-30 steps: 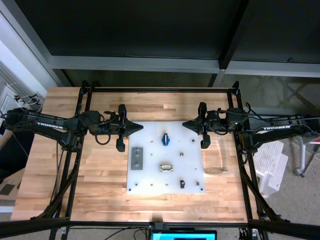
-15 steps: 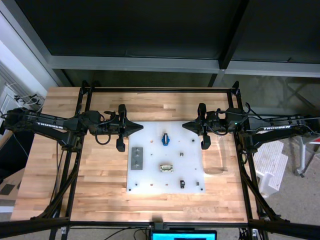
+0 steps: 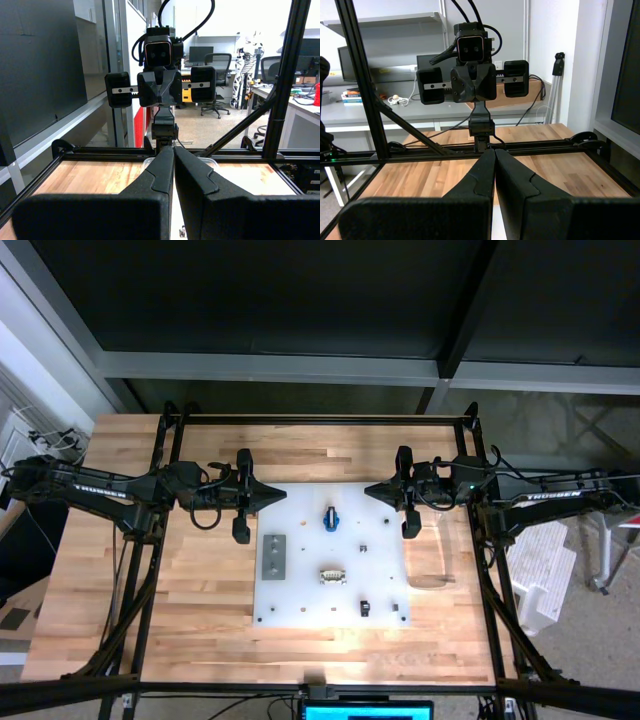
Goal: Pick the 16mm bar and install on taskboard
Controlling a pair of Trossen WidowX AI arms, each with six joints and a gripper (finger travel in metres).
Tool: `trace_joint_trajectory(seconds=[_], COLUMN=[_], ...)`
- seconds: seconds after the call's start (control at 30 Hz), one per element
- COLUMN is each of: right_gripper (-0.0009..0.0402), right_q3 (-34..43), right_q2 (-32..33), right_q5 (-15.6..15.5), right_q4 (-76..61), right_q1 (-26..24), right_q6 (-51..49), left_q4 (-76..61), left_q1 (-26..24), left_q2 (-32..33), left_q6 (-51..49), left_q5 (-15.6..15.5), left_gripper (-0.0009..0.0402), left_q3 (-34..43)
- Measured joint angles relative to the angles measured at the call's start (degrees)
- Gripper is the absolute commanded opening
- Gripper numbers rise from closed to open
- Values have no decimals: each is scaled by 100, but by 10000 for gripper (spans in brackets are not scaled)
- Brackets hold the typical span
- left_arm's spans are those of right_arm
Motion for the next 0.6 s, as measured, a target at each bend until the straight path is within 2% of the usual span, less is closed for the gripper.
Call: trace_joint_trajectory(seconds=[0.6], right_gripper=[0], right_q3=[0], right_q2=[0], right_q5=[2], right_q4=[0], right_q1=[0], right_q6=[2], left_q4=[0], left_q1=[0], left_q2=[0], left_q6=[2], left_q5=[0], left_gripper=[1], left_q3=[0])
